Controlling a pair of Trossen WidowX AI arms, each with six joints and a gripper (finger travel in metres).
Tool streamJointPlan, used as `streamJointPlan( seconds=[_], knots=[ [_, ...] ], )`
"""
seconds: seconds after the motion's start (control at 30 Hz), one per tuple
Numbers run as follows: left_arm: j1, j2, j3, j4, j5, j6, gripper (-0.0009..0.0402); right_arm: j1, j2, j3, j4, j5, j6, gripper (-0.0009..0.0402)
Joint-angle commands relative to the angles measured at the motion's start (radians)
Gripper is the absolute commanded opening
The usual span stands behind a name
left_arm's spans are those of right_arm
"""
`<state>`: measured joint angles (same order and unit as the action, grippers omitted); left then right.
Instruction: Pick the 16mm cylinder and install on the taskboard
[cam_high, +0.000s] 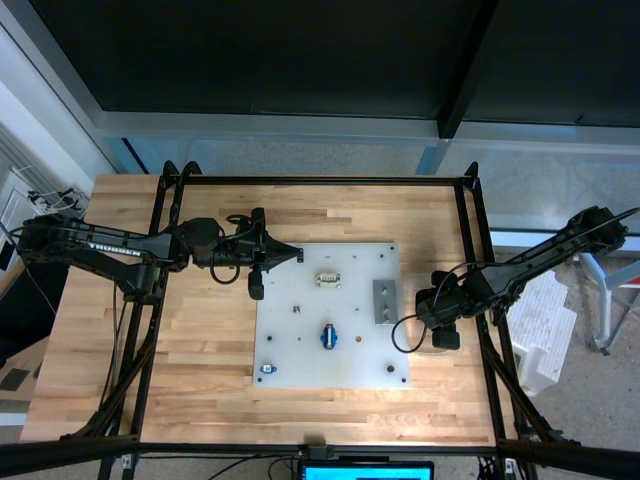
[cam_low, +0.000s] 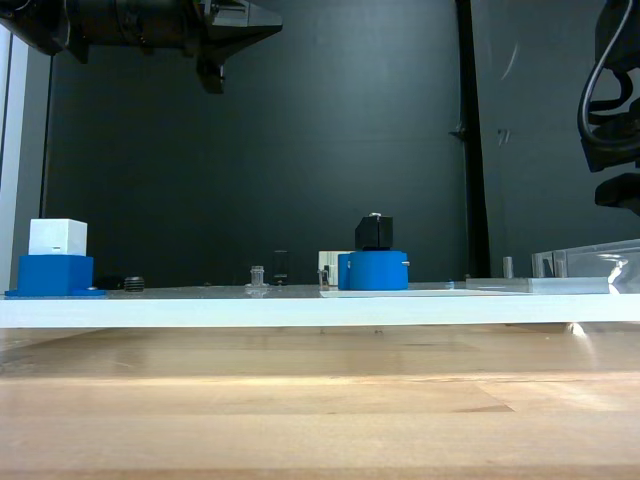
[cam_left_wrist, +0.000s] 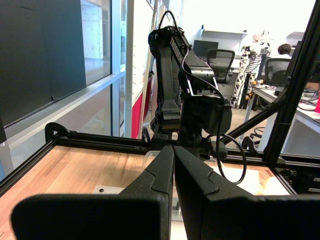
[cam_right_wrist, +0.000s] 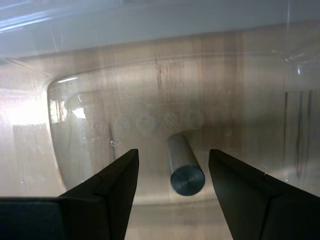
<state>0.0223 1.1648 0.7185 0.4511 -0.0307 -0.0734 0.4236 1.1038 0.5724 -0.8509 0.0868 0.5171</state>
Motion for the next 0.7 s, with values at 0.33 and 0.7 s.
streamJointPlan(
  seconds=[0.33, 0.7],
  knots=[
    [0.000, 0.000, 0.000, 0.000, 0.000, 0.000, 0.0000, 0.002, 0.000, -0.009, 0.000, -0.001, 0.000, 0.0078],
    [0.000, 0.000, 0.000, 0.000, 0.000, 0.000, 0.0000, 0.003, 0.000, 0.016, -0.008, -0.002, 0.000, 0.0005]
  ],
)
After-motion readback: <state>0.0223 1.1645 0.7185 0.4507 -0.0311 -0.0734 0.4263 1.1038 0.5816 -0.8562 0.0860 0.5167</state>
